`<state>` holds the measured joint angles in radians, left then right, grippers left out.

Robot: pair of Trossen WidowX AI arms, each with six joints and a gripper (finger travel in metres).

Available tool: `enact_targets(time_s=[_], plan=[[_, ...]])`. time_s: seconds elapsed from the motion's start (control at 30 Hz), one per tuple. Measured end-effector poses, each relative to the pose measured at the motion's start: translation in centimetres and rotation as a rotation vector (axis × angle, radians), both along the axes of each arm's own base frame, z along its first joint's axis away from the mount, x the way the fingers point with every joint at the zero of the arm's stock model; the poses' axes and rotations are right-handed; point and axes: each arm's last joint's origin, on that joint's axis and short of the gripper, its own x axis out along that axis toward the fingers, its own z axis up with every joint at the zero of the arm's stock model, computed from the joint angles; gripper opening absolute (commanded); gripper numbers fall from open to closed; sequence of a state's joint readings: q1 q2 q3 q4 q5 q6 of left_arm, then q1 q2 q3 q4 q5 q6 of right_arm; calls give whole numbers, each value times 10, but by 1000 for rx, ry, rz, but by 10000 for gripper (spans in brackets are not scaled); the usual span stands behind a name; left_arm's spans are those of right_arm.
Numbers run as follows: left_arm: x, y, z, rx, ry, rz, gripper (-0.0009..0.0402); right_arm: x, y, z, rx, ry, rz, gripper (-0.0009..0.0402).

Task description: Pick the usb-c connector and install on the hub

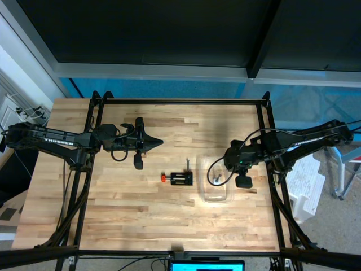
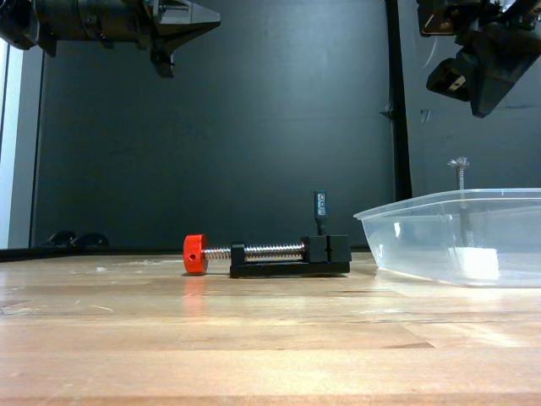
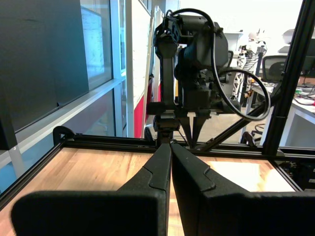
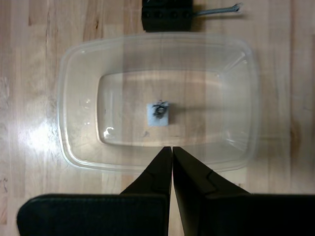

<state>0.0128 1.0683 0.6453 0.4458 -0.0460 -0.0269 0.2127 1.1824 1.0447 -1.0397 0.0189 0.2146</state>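
**Q:** What lies nearest the table's front edge?

**A:** The hub [image 2: 287, 254] is shown lying flat on the table [image 1: 141, 226], with its red knob [image 2: 194, 254] turned toward the left arm's side. A clear tray [image 4: 74, 98] is set just beside it, on the right arm's side.

**Q:** Where is the connector found?

**A:** The connector [image 4: 159, 109] is taken to be the tiny dark piece seated on a white block [image 4: 152, 121] at the middle of the tray floor, apart from the hub.

**Q:** How are the grippers disposed?

**A:** The right gripper [image 4: 172, 149] is held above the tray and pointed down, with its jaws pressed together on nothing. Farther back, the left gripper [image 3: 171, 144] is held high over the table, well apart from the hub, and its jaws are likewise closed and empty.

**Q:** Which step is in hand?

**A:** The pick is judged not yet begun. The right jaws are to be parted, centred over the connector and lowered inside the tray walls. A fine, square grip is called for, the piece being so small.
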Motion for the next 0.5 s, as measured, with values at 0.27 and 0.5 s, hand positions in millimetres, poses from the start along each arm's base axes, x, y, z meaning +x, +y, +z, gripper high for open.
enact_targets(time_s=[0.27, 0.5], plan=[[0, 0, 0, 0, 0, 0, 0, 9, 3, -11, -34, 48, -47, 90], [0, 0, 0, 0, 0, 0, 0, 18, 9, -23, -42, 96, -46, 151]])
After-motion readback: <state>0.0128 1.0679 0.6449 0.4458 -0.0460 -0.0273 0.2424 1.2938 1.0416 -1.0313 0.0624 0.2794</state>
